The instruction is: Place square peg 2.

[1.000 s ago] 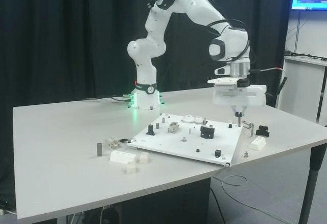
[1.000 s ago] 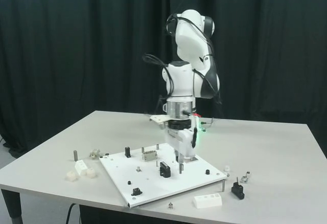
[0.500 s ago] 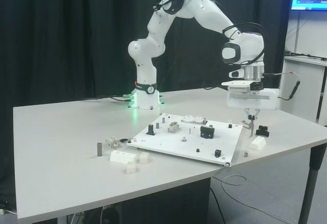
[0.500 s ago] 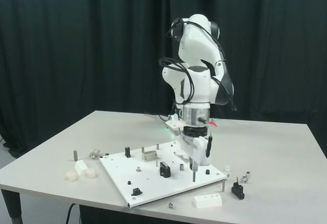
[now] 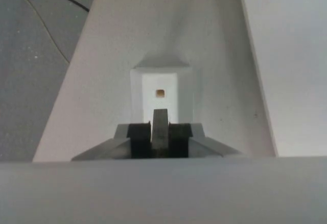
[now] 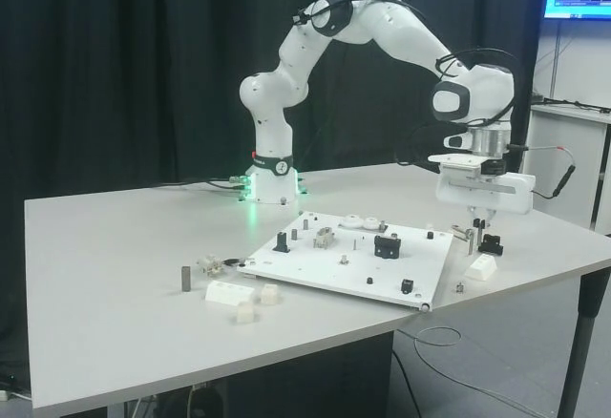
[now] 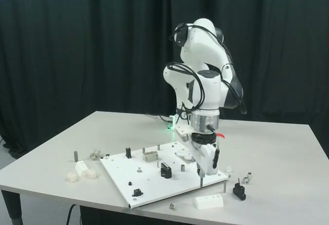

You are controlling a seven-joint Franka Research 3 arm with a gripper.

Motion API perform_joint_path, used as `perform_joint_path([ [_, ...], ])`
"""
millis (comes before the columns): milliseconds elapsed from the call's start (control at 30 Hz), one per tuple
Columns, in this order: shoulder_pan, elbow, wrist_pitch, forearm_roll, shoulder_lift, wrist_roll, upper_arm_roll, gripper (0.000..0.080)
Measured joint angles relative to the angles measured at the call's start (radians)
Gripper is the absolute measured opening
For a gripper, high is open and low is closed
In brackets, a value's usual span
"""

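In the wrist view my gripper [image 5: 160, 133] is shut on a thin grey square peg [image 5: 160, 117] that stands upright between the black fingers [image 5: 138, 134]. Directly beneath it lies a white block [image 5: 179, 83] with a small square hole [image 5: 160, 93] in its top face. From the first room view the gripper [image 6: 477, 216] hangs a short way above that block [image 6: 480, 267], just off the white board's [image 6: 315, 270] right edge. In the second room view the gripper [image 7: 201, 173] and peg [image 7: 201, 180] hang over the board's near corner, and the block [image 7: 208, 202] lies in front.
A black part [image 6: 491, 243] lies beside the white block, close to the table's edge. The board carries several small fixtures and pegs. Off its left side lie white blocks [image 6: 229, 293], a standing grey peg [image 6: 183, 279] and a small metal part [image 6: 208, 265].
The arm has swung from above the board out past its right edge, carrying the peg, and now hangs lower over the white block.
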Motion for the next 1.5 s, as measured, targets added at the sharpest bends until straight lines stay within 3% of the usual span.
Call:
perform_joint_path([
  [700, 0.004, 0.153, -0.113, 0.026, 0.112, 0.047, -0.001, 0.0068],
  [1500, 0.015, 0.177, -0.15, 0.047, 0.14, 0.07, -0.003, 0.0068],
])
